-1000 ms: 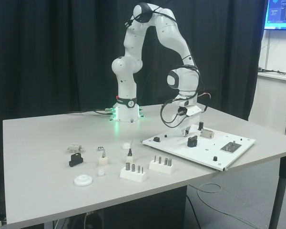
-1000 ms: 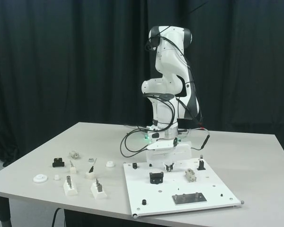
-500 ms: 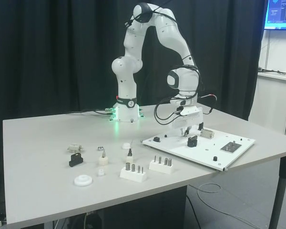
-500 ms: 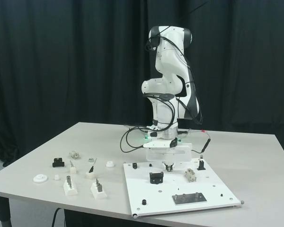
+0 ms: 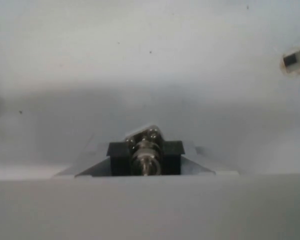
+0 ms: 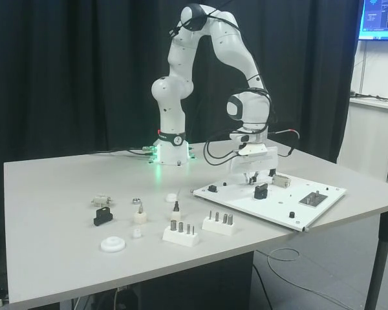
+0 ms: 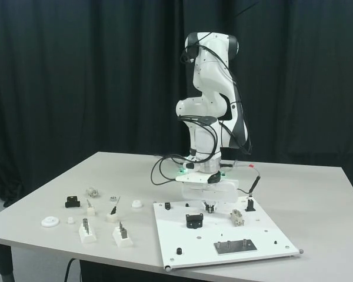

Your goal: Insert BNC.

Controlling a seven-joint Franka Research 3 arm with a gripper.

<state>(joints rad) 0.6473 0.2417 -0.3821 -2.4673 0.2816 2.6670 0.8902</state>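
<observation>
grey table [image 6: 64, 194], white board [image 6: 323, 205]; hand [image 7: 210, 206] turned since earlier, low over board, clamped on connector [image 5: 146, 156].

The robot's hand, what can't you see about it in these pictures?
- Hand, second room view: too small to tell whether its fingers are open or shut.
- Hand, first room view: its fingertips are tiny, and whatever they hold cannot be made out.
- Wrist view: a grey blur covers the lower part, hiding the fingertips; only a metal connector in a black holder shows.
- White board: where the connector touches it is hidden in every view.
</observation>
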